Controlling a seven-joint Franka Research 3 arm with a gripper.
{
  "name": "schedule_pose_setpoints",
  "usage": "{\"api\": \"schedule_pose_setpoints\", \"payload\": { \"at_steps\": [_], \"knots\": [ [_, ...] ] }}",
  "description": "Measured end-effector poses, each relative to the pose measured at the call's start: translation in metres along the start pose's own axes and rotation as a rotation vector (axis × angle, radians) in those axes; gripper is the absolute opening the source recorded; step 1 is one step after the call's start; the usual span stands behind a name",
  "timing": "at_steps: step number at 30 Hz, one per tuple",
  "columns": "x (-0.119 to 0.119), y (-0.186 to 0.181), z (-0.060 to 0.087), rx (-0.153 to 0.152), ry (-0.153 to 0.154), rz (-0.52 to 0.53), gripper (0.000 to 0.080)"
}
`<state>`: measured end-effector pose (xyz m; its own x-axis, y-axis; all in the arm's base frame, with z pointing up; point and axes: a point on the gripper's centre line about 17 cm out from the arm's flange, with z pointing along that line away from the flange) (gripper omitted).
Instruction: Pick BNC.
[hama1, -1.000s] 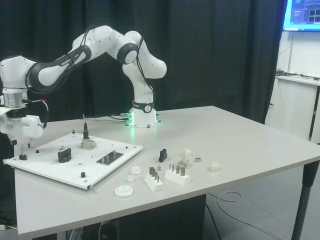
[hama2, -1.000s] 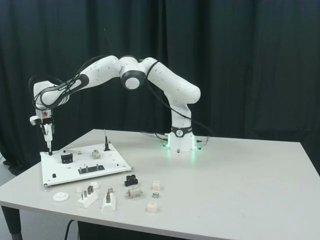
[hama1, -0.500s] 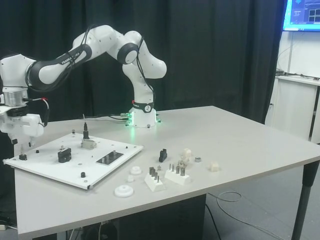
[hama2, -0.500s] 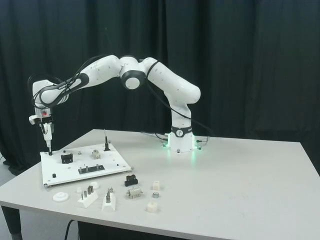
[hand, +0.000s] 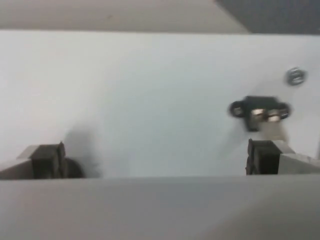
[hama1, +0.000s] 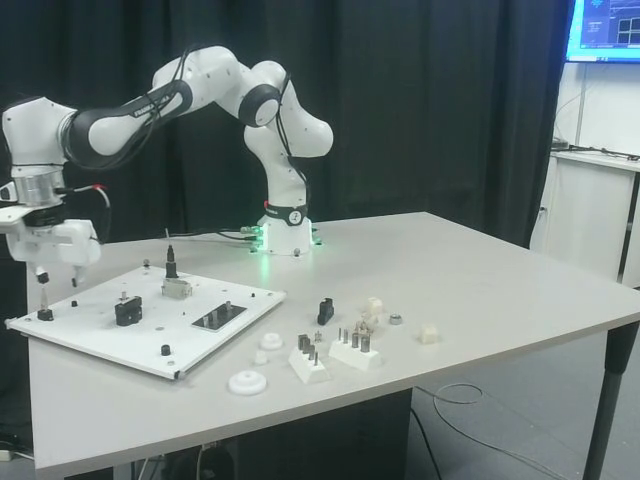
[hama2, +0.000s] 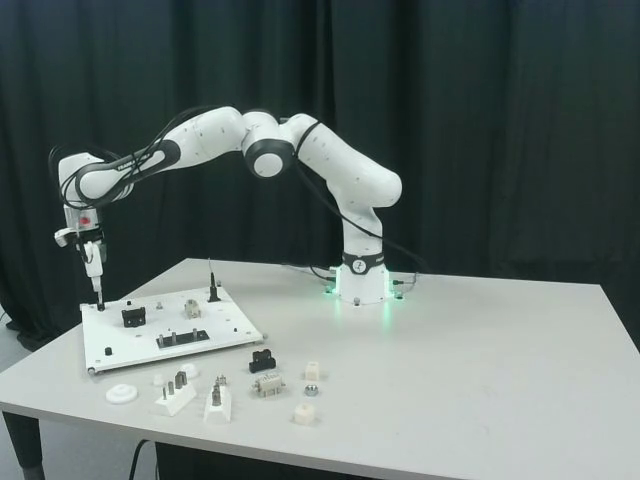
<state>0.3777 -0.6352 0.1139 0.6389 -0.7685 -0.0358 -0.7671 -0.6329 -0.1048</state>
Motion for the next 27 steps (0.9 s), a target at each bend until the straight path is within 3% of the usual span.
{"api": "schedule_pose_setpoints", "payload": {
  "at_steps": [12, 27],
  "knots": [
    [-0.015, -0.063, -0.01, 0.036, -0.069, 0.009, 0.08],
    [-0.035, -0.133, -0.018, 0.018, -0.142, -0.006, 0.08]
  ]
}}
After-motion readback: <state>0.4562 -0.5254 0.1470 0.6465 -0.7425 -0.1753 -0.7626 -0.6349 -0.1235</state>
